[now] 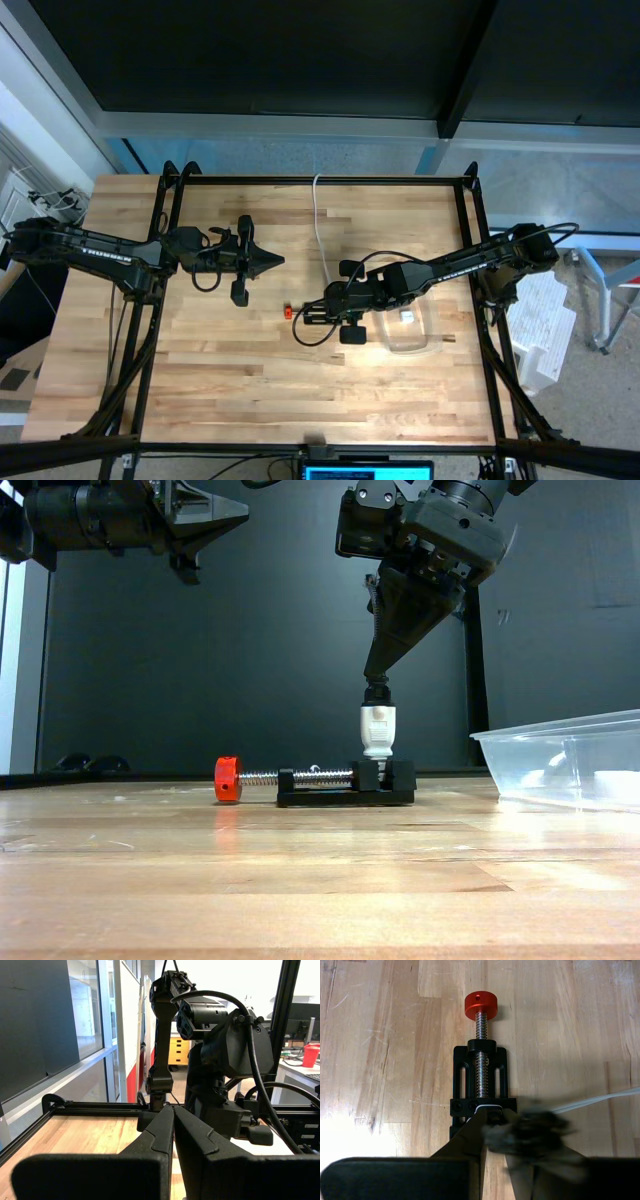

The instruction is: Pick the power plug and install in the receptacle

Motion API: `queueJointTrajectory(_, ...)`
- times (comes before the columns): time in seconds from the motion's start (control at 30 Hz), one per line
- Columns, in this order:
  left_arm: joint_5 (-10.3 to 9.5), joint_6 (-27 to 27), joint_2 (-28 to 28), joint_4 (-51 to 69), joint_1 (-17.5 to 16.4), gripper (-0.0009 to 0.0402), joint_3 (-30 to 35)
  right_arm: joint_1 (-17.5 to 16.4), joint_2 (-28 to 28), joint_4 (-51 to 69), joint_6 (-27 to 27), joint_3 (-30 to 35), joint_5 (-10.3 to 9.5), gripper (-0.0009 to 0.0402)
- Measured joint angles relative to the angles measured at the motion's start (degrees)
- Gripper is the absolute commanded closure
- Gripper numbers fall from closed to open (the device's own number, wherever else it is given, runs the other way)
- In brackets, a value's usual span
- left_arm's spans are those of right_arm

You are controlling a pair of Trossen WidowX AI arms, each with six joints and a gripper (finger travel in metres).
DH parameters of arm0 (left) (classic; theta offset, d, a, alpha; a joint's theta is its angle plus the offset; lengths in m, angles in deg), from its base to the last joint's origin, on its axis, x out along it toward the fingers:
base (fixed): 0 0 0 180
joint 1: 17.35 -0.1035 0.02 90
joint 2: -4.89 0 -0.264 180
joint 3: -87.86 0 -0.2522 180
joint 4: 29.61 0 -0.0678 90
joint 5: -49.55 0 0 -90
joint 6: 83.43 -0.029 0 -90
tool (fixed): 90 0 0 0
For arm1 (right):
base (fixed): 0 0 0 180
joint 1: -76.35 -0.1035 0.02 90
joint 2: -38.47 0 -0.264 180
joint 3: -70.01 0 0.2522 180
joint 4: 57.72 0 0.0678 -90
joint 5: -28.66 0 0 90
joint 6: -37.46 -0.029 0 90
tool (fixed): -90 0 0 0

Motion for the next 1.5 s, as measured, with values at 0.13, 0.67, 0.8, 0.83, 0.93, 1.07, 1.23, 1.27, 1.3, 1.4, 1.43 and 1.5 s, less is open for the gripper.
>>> queueJointTrajectory(0.13,0.0,0.02,0.0,0.0,0.0,0.0393,-0.02,0.0,-0.33,-0.07,-0.02,-0.04,0.0,0.0314)
queueJointTrajectory(0.67,0.0,0.02,0.0,0.02,0.0,0.0393,-0.02,-0.04,-5.27,4.24,-1.73,-0.17,-0.35,0.022)
queueJointTrajectory(0.8,0.0,0.02,0.0,0.02,0.0,0.0393,0.0,-0.07,-8.04,5.81,-1.66,-0.15,-0.24,0.0217)
queueJointTrajectory(0.83,0.02,0.0,0.0,0.02,0.0,0.0393,0.0,-0.11,-9.01,5.81,-1.55,-0.11,-0.2,0.0217)
queueJointTrajectory(0.93,0.0,0.02,0.0,0.02,0.0,0.0393,0.0,-0.11,-12.39,5.92,-1.31,-0.11,0.0,0.0218)
queueJointTrajectory(1.07,0.0,0.0,0.0,0.02,0.0,0.0393,0.0,0.28,-17.22,5.99,1.4,-0.24,0.46,0.0239)
queueJointTrajectory(1.23,0.02,0.0,0.0,0.02,0.0,0.0393,-0.02,2.14,-22.4,3.3,4.2,-1.86,0.48,0.0305)
queueJointTrajectory(1.27,0.02,0.0,0.0,0.02,0.0,0.0393,0.0,2.71,-23.74,1.73,4.66,-2.86,0.46,0.032)
queueJointTrajectory(1.3,0.0,0.0,0.0,0.02,0.0,0.0393,-0.02,3.34,-25.22,-0.24,5.16,-4.24,0.48,0.0338)
queueJointTrajectory(1.4,0.02,0.02,0.0,0.02,0.0,0.0393,-0.02,5.2,-29.68,-8.15,6.51,-9.49,0.39,0.0389)
queueJointTrajectory(1.43,0.0,0.0,0.0,0.02,0.0,0.0393,-0.02,5.75,-31.01,-10.91,6.95,-11.43,0.22,0.0398)
queueJointTrajectory(1.5,0.0,0.0,-0.02,0.0,0.0,0.0393,0.0,6.67,-33.4,-16.06,7.85,-15.13,-0.2,0.0387)
